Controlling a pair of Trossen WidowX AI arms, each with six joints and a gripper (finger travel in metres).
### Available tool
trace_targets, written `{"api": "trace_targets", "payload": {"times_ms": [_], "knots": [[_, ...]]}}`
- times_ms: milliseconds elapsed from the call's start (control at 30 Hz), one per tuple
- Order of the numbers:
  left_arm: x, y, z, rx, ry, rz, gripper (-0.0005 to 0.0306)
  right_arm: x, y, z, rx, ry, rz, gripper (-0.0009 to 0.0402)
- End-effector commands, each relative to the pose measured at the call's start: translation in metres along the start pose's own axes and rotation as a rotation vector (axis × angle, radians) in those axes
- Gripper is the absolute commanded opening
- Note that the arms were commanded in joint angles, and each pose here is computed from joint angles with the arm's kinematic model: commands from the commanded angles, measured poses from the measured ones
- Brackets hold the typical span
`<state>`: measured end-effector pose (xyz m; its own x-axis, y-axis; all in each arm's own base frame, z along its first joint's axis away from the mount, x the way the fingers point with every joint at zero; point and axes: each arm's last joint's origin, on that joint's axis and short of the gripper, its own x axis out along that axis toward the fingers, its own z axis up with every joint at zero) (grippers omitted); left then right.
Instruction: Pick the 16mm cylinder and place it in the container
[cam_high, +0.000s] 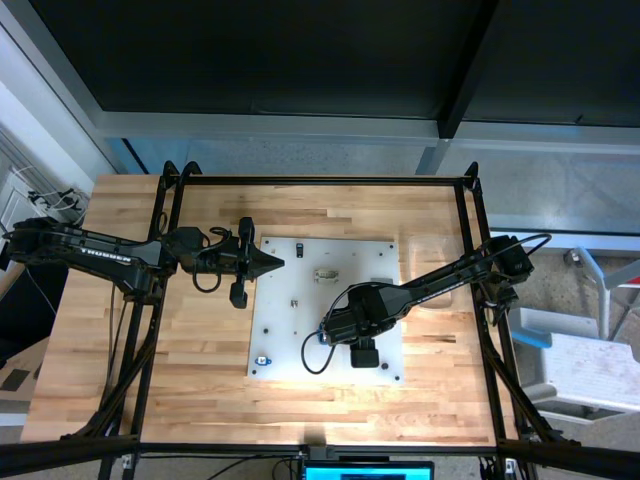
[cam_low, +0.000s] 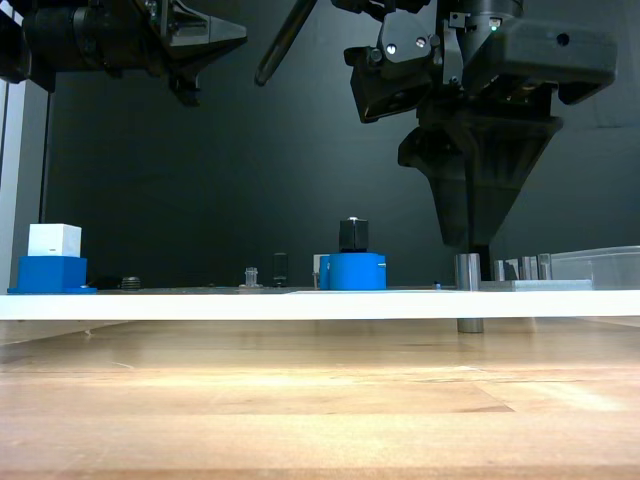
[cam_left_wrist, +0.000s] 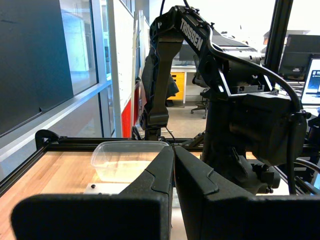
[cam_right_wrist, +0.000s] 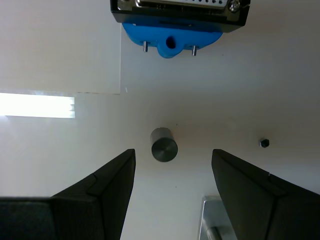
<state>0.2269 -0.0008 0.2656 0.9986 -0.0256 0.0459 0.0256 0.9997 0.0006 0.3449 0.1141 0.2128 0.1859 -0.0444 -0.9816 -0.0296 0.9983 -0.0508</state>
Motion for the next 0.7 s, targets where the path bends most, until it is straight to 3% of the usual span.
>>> {"api": "trace_targets", "payload": {"times_ms": [33, 600, 700], "knots": [[0.000, 0.000, 0.000, 0.000, 0.000, 0.000, 0.0000, 0.002, 0.000, -0.001, 0.007, -0.002, 0.000, 0.0212], [0.000, 0.000, 0.000, 0.000, -0.001, 0.000, 0.0000, 0.016, 0.001, -0.004, 0.011, -0.001, 0.000, 0.0212], [0.000, 0.000, 0.000, 0.000, 0.000, 0.000, 0.0000, 0.022, 0.003, -0.002, 0.010, 0.005, 0.017, 0.0212]]}}
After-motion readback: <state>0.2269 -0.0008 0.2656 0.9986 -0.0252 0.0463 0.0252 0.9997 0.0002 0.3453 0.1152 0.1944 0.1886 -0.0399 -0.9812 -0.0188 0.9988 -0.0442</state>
